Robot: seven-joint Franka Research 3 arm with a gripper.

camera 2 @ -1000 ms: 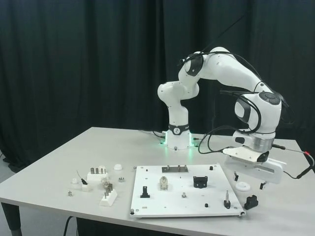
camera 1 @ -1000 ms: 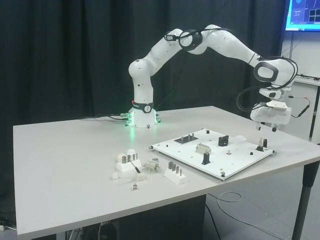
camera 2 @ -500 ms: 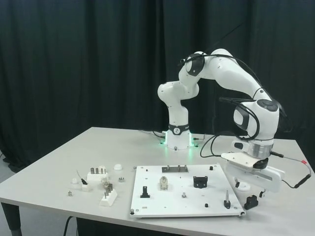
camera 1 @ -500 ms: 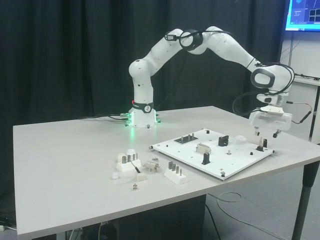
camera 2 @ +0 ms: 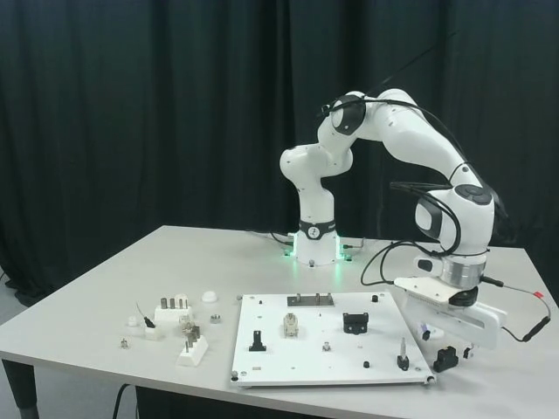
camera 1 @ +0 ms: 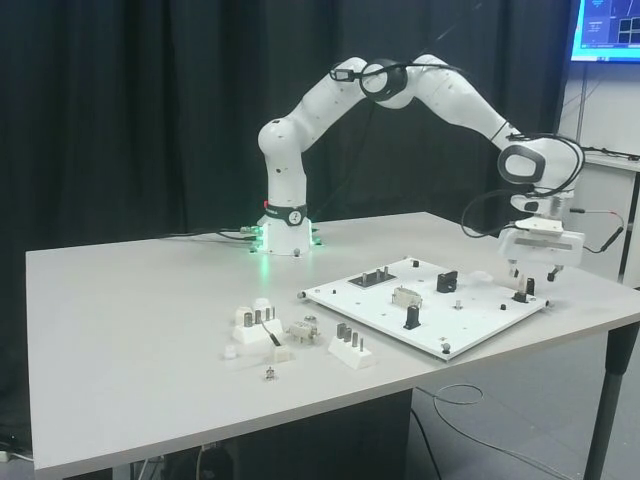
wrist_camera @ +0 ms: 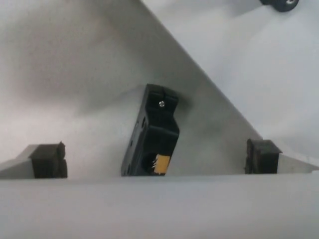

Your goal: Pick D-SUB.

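Just off the white board's corner, on the bare grey table, sits the black D-SUB; same part shows in the first room view and the second room view. It lies close against the board edge but not on it, farthest from my base. Wrist view has it roughly centred between my two fingertips, turned at a slant to the line joining them, with a small screw head on one end and a lighter insert at the other. My read: it's staged loose off the board so I can come straight down on it without fouling the fixtures mounted there. My gripper is spread wide, one black pad well out on one side of the connector and the other pad well out on the opposite side; nothing pinched, nothing touched. From the room cameras I hang directly above the part, wrist pointing down, with a gap between fingertips and the connector. Judgement: this is the pre-grasp hover, pick not yet made. Further out, the board carries a black block, a small upright black bracket and a metal connector. Well apart on the table's other side sits a cluster of small white holders with loose parts.
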